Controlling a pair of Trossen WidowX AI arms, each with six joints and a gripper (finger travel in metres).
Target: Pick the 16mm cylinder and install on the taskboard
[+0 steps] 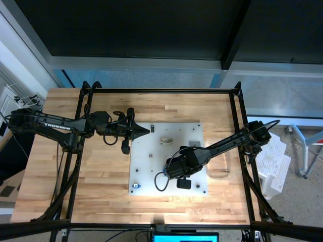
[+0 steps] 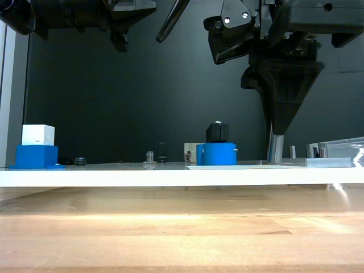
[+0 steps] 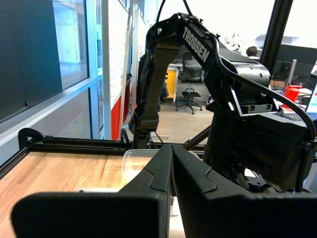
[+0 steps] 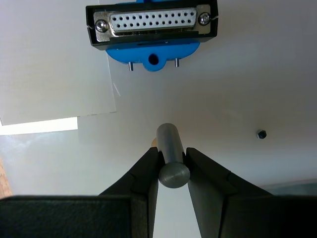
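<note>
Item: the 16mm cylinder (image 2: 276, 149), silver-grey, plain. Location: right of centre in the low view, pinched by the right gripper (image 2: 277, 132) directly above the taskboard (image 1: 151, 171). Holder: the right gripper's fingers (image 4: 148, 166) are closed to the cylinder's width, 1 on each side of its upper part. The right wrist view shows the round end face nearest the camera sitting between them. Orientation: long axis upright and in line with the fingers, free end pointing straight down at the white plate; the low view shows no evident tilt. Clearance: lower end at or just above the board surface; whether it has entered a hole cannot be told. Neighbour: blue fitting (image 2: 219, 153), to its left in the low view and apart from it. Second arm: left gripper (image 3: 172, 166), raised near the board's upper-left corner in the high view, well apart from the cylinder, its 2 fingers pressed together on nothing. Assessment: only the right arm is placed to act. The coming move looks like a straight descent along the cylinder's own axis, which depends on that axis standing square over the receiving hole.
</note>
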